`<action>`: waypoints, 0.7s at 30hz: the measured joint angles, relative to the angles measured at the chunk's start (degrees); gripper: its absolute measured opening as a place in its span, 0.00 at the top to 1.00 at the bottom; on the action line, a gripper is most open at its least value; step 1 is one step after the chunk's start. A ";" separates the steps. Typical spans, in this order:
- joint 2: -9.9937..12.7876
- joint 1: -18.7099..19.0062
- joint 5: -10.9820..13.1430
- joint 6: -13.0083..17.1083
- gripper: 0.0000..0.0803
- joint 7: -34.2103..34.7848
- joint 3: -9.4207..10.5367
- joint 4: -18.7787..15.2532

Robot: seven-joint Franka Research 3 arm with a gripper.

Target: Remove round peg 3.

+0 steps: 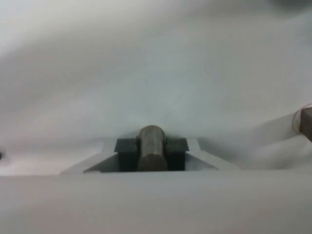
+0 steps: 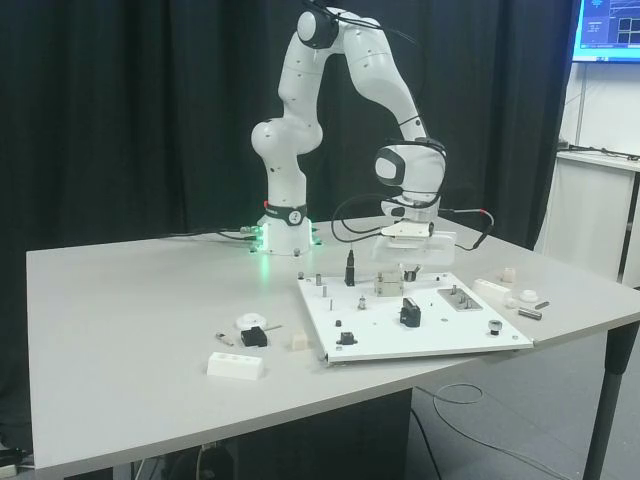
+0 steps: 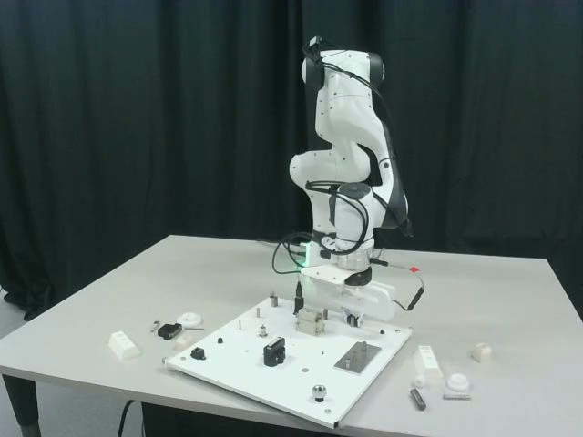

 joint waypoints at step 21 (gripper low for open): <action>-0.61 -0.14 -0.21 -0.66 0.86 -0.32 0.00 0.00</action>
